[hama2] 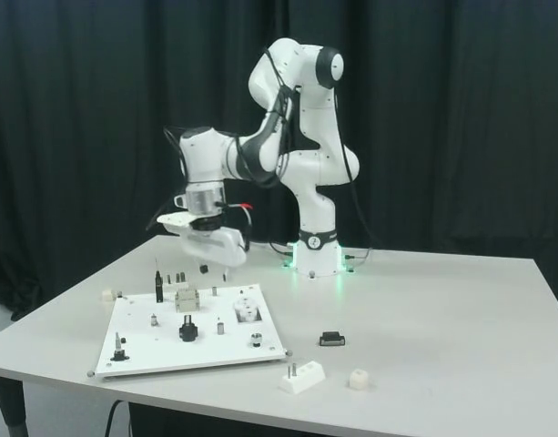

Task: Pick round peg 1.

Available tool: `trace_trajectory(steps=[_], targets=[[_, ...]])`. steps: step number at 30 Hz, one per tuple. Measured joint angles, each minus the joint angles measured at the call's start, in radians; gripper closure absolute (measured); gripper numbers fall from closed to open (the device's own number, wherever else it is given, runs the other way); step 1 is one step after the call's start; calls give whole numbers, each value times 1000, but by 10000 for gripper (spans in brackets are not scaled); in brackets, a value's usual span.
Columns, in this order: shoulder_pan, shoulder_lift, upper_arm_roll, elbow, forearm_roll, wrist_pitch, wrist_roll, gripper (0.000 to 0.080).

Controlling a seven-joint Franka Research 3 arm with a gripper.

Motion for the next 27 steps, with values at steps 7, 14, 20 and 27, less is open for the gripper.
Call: trace_trajectory(steps=[7, 14, 20, 27], targets=[[26, 104, 56, 83, 59, 35, 82, 3], [35, 209, 112, 195, 129, 37, 163, 3], [35, 291, 151, 295, 173, 30, 262, 3], [36, 375, 192, 405, 194, 4, 311, 3]])
